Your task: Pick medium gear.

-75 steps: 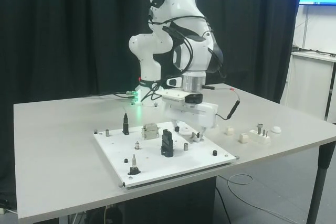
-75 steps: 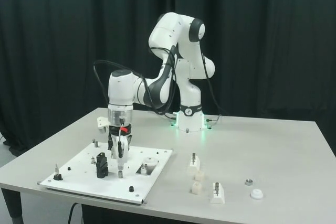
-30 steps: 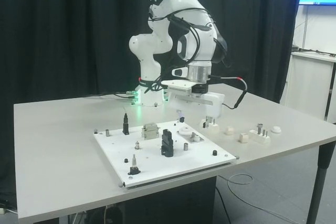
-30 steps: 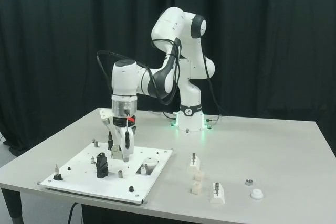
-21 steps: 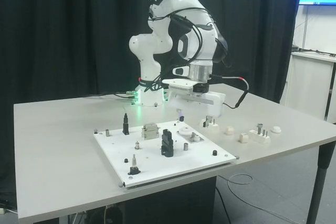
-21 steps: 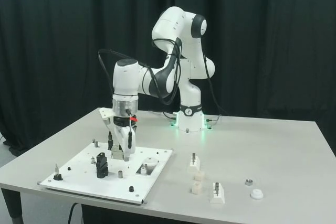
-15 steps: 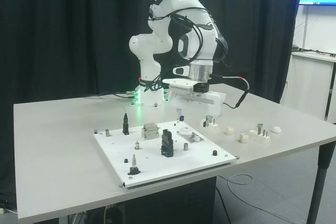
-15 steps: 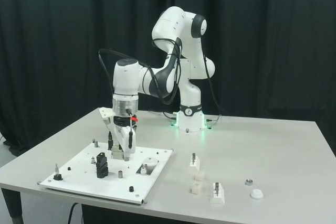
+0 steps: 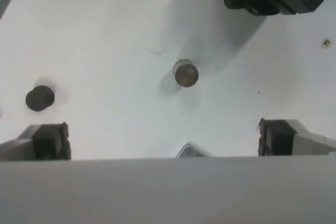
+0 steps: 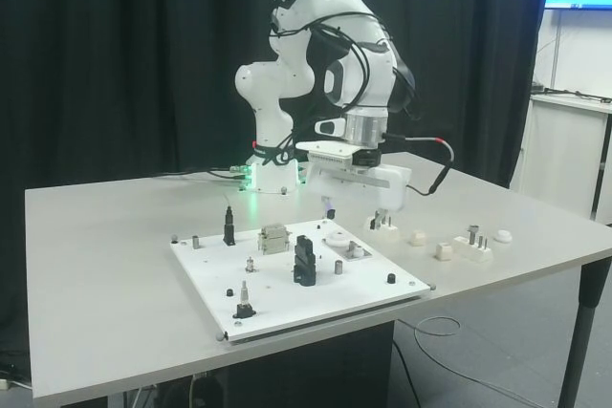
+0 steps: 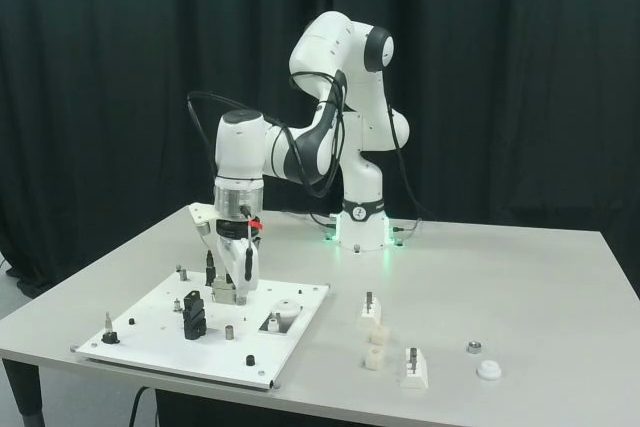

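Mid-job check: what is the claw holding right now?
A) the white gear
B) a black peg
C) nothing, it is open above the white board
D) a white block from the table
C: in the wrist view the claw has its fingers spread wide with only bare white board and a small grey peg below.

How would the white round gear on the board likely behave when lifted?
The white round gear sits low and flat, so it probably won't tip. It looks solid, likely stiff and light for its small build.
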Available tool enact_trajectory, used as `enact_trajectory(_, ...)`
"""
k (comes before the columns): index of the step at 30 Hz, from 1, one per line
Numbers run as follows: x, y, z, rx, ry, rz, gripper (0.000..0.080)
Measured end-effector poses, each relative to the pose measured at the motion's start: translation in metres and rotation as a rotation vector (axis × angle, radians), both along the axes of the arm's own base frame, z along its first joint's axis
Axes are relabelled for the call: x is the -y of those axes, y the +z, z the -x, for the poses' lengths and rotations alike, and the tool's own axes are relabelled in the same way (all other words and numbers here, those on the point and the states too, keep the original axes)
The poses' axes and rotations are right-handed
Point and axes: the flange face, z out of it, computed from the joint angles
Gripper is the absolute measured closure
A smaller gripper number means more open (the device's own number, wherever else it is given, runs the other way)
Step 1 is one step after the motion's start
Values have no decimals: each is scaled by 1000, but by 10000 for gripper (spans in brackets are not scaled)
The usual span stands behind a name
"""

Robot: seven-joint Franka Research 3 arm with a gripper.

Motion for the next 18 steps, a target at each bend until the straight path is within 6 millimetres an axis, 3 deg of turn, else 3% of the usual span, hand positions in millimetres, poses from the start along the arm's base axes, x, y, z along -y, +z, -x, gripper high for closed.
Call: enact_trajectory(18,-3,9,3,-22,25,0,3)
